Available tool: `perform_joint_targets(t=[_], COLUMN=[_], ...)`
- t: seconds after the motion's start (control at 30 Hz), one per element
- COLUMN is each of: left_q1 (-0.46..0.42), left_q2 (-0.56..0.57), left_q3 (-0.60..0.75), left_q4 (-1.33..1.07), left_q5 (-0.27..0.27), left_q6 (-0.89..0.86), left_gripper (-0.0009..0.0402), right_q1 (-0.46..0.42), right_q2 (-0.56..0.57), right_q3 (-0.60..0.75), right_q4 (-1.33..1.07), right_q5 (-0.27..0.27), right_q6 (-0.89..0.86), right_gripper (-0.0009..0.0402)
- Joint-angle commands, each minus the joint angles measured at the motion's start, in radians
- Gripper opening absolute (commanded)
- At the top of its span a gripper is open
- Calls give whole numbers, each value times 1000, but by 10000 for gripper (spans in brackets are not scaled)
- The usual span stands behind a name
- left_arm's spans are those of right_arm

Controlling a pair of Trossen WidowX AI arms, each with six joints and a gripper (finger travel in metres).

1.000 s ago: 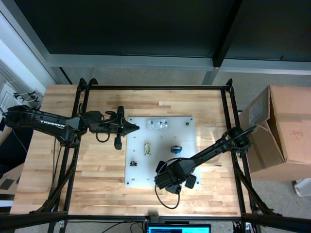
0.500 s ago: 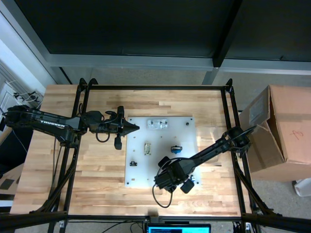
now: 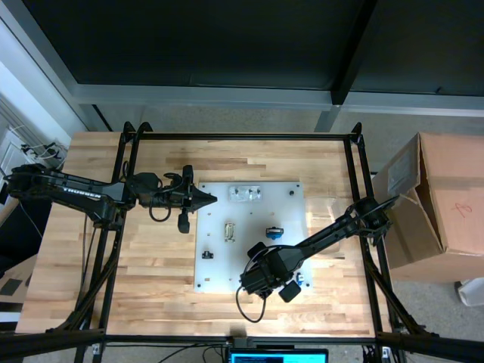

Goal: Pick the M12 nut and place it on its threads and fasten

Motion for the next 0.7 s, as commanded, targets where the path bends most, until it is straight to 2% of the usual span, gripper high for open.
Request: perform_joint_targets(t=[0.03, 0.27, 0.7], left_q1=[0, 0, 0], left_q2=[0, 0, 0], left_q3=[0, 0, 0], left_q4=[0, 0, 0], left_q5=[0, 0, 0], left_q6=[0, 0, 0], left_gripper=[0, 0, 0], right_q1=[0, -1, 34], right_q2=[-1, -28, -108], right_q3=[0, 2, 10], right_q4=[0, 1, -110], right_q5=[0, 0, 0], right_q6=[0, -34, -472], right_gripper=[2, 2, 2])
